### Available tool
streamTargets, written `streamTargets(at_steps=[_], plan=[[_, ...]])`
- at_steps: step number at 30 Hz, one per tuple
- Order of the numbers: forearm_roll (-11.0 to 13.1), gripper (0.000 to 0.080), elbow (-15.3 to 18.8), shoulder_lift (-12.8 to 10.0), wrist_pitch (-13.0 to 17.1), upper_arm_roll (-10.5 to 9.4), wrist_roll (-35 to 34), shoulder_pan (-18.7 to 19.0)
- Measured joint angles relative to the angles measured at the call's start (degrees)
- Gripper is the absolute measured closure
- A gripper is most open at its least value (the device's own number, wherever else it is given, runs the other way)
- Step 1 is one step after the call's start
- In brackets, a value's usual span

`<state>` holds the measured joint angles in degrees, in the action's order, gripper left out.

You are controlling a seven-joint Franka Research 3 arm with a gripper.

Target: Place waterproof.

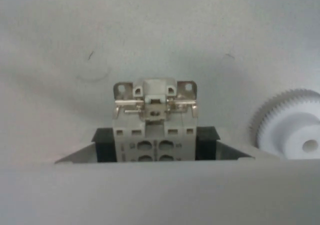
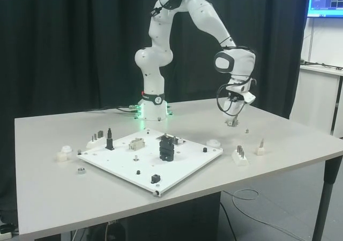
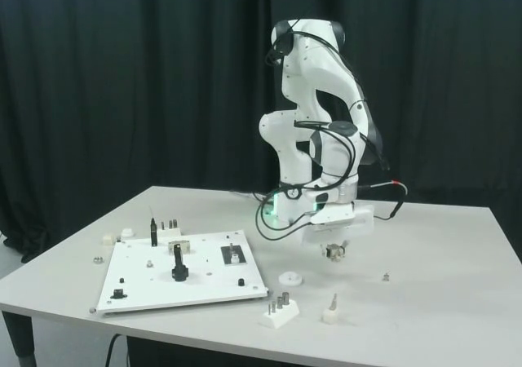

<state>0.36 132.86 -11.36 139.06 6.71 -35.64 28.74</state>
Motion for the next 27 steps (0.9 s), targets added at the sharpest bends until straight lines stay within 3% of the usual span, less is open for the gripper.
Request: streamTargets(at_steps=[13,27], plan=[[2.1,0.0488,-0.77,-0.72,3.58,-0.37,-12.15,0.22],[2.45,0.0488,-5.2,-4.25,4.59,-0.85,-33.08,0.17]])
